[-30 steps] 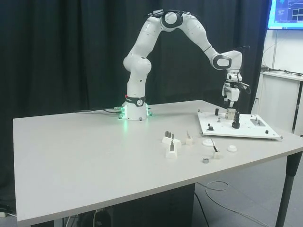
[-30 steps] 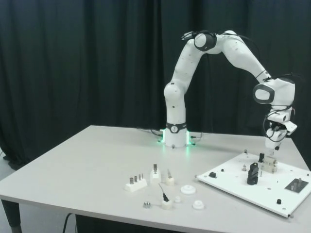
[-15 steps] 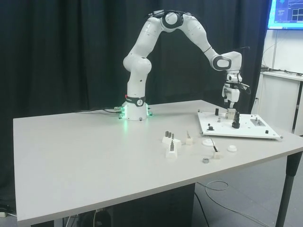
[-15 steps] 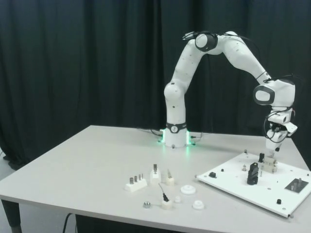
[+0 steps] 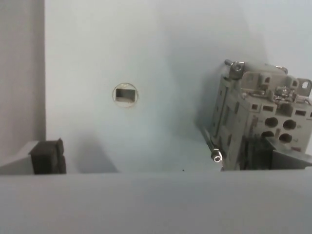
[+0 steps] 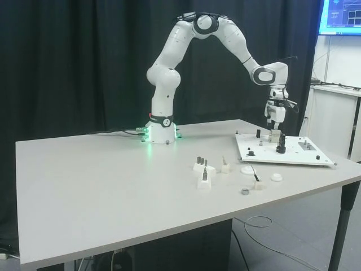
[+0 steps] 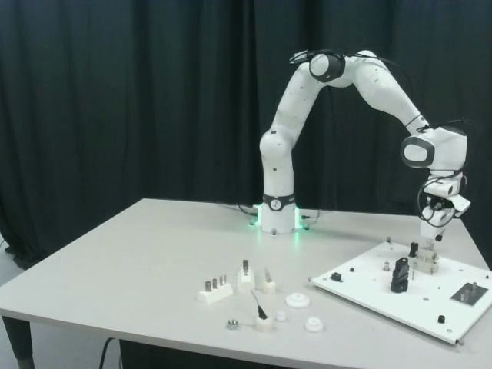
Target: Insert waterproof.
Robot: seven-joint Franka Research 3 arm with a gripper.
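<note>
Hung gripper [image 6: 275,122] above socket block [image 6: 275,136] on white board [image 6: 293,156], right of frame | grip: cannot tell | waterproof connector (possibly the block): seating unconfirmed

Below the gripper [image 6: 276,123], the connector block [image 5: 261,124] looks like matt grey plastic with shiny metal screws. The white board [image 5: 146,53] under it reads smooth and matt.

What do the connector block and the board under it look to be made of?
Connector block: likely moulded grey plastic, matte, with round sockets in its face; the screws and clips on its corners glint like metal. Board: smooth white sheet with a faint sheen, plastic or painted metal; the look leaves that open.
</note>
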